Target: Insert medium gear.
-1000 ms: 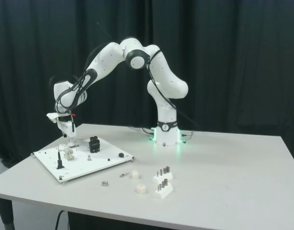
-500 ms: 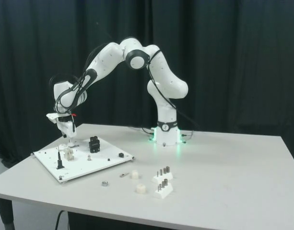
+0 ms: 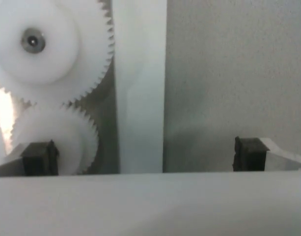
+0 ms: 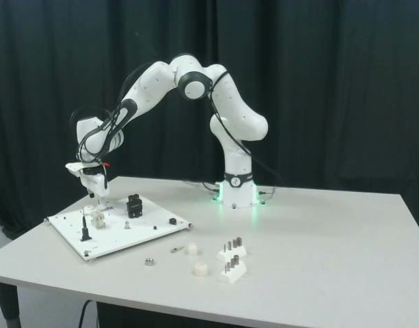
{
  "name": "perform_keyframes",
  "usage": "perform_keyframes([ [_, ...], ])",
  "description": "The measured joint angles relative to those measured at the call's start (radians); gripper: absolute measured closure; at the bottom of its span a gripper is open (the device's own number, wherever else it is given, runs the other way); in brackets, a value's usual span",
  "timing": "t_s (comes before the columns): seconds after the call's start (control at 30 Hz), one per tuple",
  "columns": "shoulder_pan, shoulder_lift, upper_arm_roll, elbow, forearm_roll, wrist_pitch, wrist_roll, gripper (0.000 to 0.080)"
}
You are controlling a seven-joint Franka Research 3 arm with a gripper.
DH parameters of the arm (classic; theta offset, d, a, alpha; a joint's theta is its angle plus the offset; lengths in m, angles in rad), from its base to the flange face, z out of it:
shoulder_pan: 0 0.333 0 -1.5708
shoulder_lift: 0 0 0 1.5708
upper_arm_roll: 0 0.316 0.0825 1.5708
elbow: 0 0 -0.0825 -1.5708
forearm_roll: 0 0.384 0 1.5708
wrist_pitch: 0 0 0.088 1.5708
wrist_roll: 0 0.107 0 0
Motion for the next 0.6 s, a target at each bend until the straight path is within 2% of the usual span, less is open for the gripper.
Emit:
perform_keyframes([
  [0.33, 0.000, -0.004, -0.002, 0.003, 0.000, -0.011, -0.001, 0.0003],
  [0.6, 0.010, -0.054, -0.024, 0.011, -0.006, -0.081, 0.013, 0.0003],
])
